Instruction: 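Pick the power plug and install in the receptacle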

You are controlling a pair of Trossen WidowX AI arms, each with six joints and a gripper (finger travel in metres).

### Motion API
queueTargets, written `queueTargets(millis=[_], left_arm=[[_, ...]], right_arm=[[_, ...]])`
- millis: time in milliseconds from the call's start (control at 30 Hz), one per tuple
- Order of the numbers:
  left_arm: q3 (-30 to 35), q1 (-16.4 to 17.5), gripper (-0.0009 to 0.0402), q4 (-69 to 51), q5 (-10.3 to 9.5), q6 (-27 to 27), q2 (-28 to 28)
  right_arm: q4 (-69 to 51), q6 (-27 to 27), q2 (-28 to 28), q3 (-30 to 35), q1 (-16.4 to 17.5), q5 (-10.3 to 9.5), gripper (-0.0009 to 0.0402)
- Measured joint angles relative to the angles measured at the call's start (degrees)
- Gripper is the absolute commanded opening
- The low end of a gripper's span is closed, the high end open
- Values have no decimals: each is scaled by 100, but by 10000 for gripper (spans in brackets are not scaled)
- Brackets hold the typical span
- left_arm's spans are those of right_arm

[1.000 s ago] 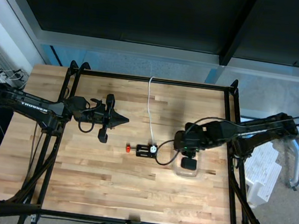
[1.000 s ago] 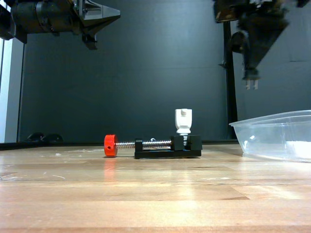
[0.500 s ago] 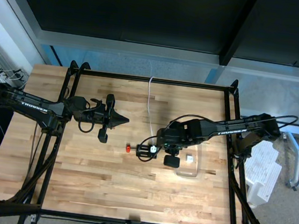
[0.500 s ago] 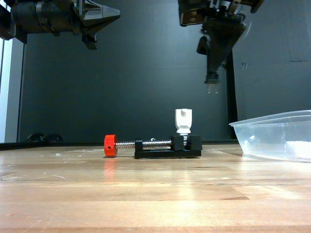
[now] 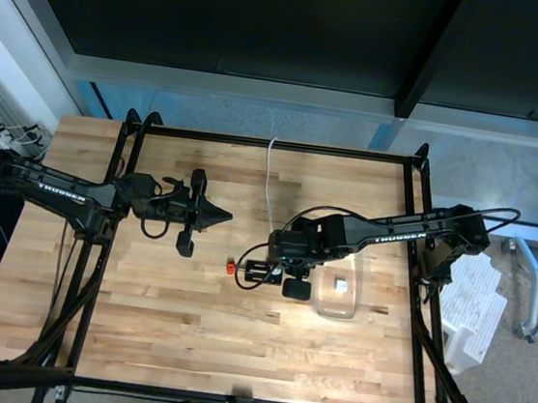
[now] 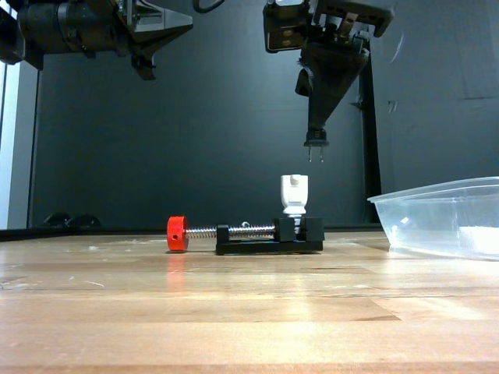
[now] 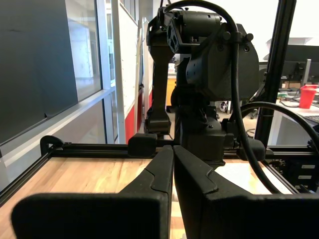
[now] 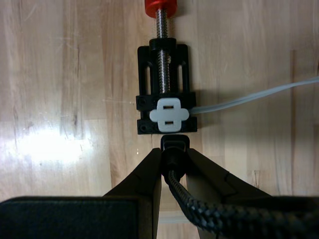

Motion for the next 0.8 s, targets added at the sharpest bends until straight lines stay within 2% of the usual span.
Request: queueTargets(millis=[100,233,433,800], left_arm=[[0,0,0,0,2,0,0],[2,0,0,0,0,0,0],[2,0,0,0,0,0,0],[0,0,0,0,0,0,-2]], right_arm=[[-9,-57,105,122,-24,-17,0],[-20,-153,291,321,-70,-210,0],[-22,-282,474,452,-92,-203,0],[76,-365,490,428,-118,-192,0]])
